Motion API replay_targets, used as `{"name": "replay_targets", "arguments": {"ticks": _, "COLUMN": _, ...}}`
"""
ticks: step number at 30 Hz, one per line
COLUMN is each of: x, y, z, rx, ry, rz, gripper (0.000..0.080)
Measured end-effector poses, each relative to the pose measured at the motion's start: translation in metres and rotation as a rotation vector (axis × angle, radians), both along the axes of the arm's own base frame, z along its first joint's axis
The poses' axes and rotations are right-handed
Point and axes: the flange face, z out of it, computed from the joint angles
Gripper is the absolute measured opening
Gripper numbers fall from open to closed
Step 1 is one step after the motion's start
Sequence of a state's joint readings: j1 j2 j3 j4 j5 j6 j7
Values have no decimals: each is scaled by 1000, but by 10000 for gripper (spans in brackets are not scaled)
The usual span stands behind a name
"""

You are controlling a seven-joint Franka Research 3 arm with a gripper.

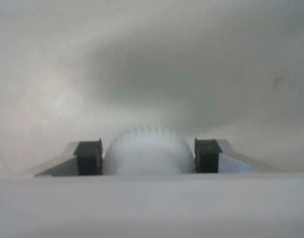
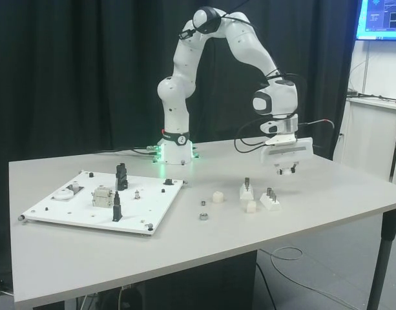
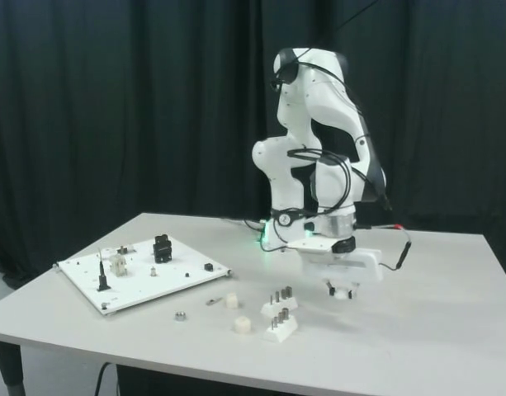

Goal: Insert medium gear.

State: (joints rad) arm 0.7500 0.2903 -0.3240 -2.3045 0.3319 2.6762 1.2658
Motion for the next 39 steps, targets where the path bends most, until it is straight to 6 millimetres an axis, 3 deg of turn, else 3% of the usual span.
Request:
{"name": "replay_targets", "arguments": {"ticks": 7, "x": 17, "y": -25, "z": 10, "rx": -32, "ry": -34, "rz": 0, "gripper": 399}}
{"name": "replay_targets", "arguments": {"ticks": 16, "x": 36, "y": -71, "z": 26, "rx": -96, "ry": -68, "rz": 49, "gripper": 399}}
{"name": "replay_targets", "arguments": {"ticks": 39, "x": 66, "y": -214, "z": 82, "rx": -211, "ry": -98, "rz": 104, "gripper": 399}}
